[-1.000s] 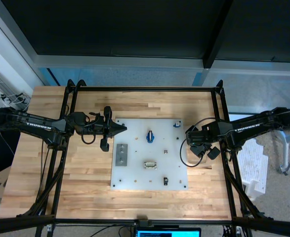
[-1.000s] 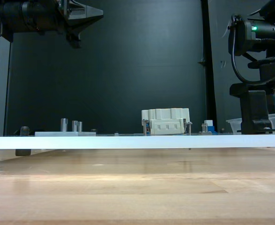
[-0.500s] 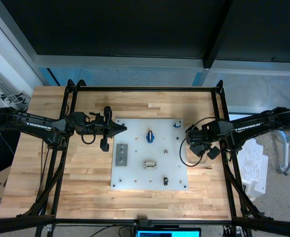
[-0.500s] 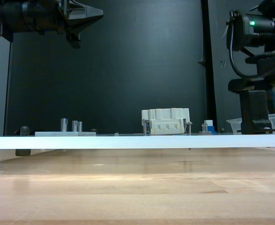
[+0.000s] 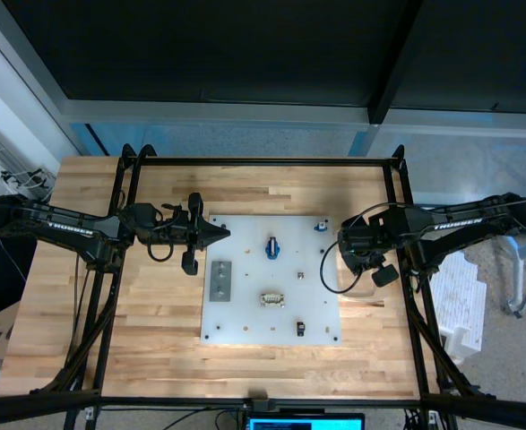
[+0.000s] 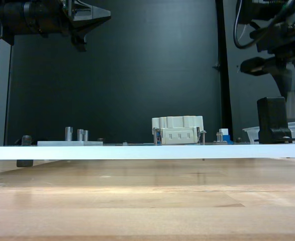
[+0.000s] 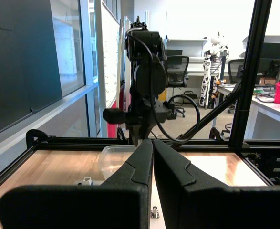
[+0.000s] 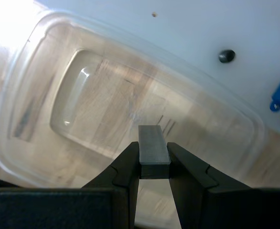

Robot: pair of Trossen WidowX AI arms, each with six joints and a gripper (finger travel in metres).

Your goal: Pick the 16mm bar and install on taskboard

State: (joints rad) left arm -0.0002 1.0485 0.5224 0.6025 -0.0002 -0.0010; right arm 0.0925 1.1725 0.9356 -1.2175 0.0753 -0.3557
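Jaws on the left gripper (image 7: 152, 143) sit pressed together and empty in its own wrist view. Through the right wrist camera, the right gripper (image 8: 154, 160) pinches the bar (image 8: 154, 145) by its sides, held over the clear tray (image 8: 20, 86) beside the white board (image 8: 178, 28). From above, the left gripper hangs over the board's left edge, and the right gripper is just off its right edge. At table level, both hang well above the board.
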